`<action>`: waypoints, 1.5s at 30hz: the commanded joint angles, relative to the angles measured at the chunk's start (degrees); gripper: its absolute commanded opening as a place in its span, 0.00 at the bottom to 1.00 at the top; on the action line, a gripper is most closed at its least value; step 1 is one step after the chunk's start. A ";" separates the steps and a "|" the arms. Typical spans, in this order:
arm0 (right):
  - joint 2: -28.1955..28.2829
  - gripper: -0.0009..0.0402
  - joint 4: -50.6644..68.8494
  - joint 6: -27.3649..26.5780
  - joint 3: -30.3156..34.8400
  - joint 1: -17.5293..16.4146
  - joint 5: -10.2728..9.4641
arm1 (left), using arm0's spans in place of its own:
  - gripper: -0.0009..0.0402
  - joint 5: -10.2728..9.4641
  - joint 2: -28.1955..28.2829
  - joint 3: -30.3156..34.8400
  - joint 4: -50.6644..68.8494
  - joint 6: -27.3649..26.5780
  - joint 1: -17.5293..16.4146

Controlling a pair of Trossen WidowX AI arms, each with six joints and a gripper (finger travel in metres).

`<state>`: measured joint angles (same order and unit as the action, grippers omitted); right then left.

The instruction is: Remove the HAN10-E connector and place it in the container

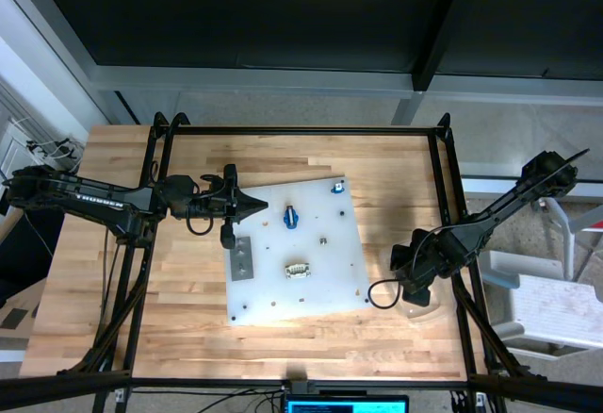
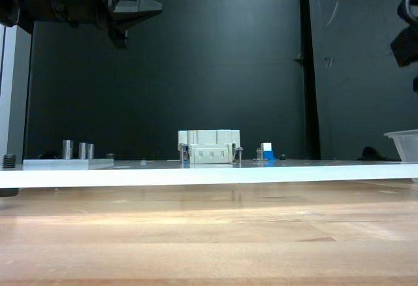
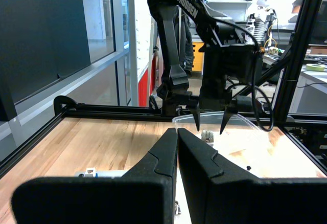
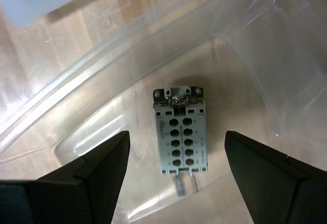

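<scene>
The right tool (image 4: 177, 132) is open wide, its two fingers spread apart and pointing down. Right under it the connector (image 4: 179, 137) lies flat in the container (image 4: 245, 45), touching neither finger. The container sits on the counter (image 1: 396, 177), at 4 o'clock from the white board (image 1: 325, 290). The left tool (image 1: 256, 206) is closed, fingers pressed together, holding nothing. It hangs high over the board's 10 o'clock edge, pointing toward 3 o'clock. A beige block (image 1: 299, 270) stands on the board near 6 o'clock.
</scene>
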<state>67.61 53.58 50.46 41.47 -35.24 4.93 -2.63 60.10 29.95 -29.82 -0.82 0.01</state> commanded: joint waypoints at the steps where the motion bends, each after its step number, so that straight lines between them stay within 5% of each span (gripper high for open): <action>1: -0.46 0.65 3.58 -0.85 2.78 -0.04 0.04 | 0.02 0.02 0.00 0.00 -0.02 0.02 -0.02; 10: -1.27 0.65 11.41 -1.66 8.83 -0.04 0.74 | 0.02 0.02 0.02 0.00 -0.02 0.02 0.00; 45: -1.31 0.65 11.26 -1.36 8.44 -0.04 1.07 | 0.02 0.02 0.00 0.00 -0.02 0.02 -0.02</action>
<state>66.26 64.86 49.17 50.02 -35.29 6.00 -2.63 60.10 29.95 -29.85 -0.80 0.01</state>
